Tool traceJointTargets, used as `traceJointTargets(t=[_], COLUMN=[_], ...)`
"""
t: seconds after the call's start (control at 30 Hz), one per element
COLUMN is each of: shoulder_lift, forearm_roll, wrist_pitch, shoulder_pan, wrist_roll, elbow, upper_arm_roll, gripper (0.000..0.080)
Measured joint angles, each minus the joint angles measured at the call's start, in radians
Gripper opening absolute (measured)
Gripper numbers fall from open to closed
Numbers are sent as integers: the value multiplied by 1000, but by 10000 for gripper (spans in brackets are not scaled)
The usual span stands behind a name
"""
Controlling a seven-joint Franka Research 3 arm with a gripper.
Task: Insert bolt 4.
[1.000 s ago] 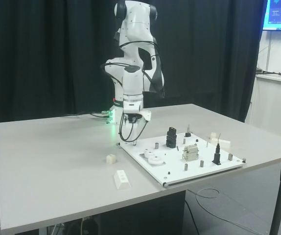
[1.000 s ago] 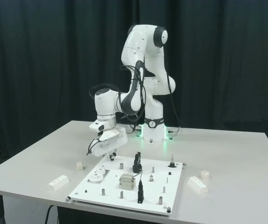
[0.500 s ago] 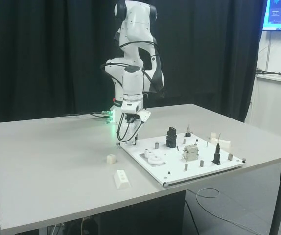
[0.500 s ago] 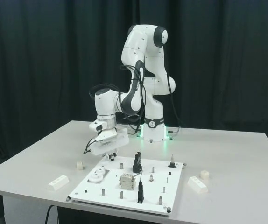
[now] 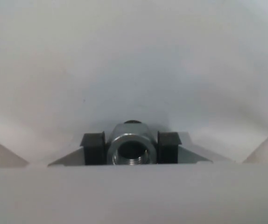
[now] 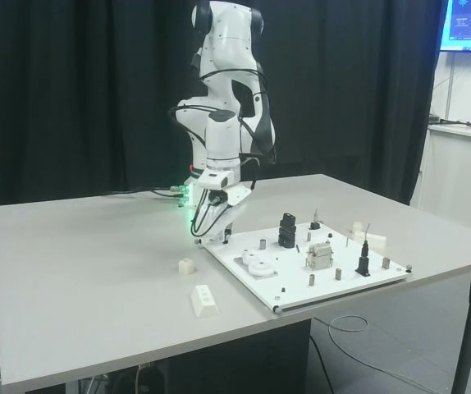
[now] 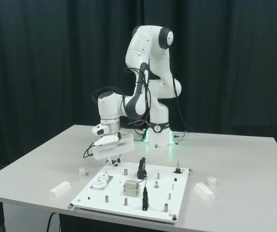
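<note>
Right now the gripper pinches bolt 4 betw. its two black pads, one pad pressed on each side of the metal piece; its hollow threaded end faces the wrist cam, white board surface behind it. Bolt can't be made out in either room view, too small and hidden under the hand

First room view: white arm bends down from its base at approx 12 o'clock on the grey table; gripper hangs low over the far-left corner of the white board, tilted, w/ a black cable looping beside it. Can't tell whether the tips touch the board. Green light glows at the arm's base

Second room view: gripper sits at approx 10 o'clock of the board, just above its rear-left corner, wrist body turned sideways

On the board: white gears near the gripper, a black upright connector toward centre, a grey block beside it, another black plug nearer the front edge, several small pegs scattered betw. them

Off the board, at approx 9 o'clock: small white cube and a longer white block on the table, well apart from the gripper. At approx 3 o'clock: two more white pieces just beside the board
</note>
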Motion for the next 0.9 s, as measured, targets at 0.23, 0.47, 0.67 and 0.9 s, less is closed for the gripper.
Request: traceJointTargets(t=[0.23,0.47,0.67,0.9], shoulder_lift=[0,0,0,0], forearm_roll=[0,0,0,0], wrist_pitch=[0,-1,-2,-2], shoulder_pan=[0,0,0,0], wrist_roll=[121,248,315,432], elbow=[0,1,1,1], upper_arm_roll=[0,0,0,0], gripper=[237,237,237,237])
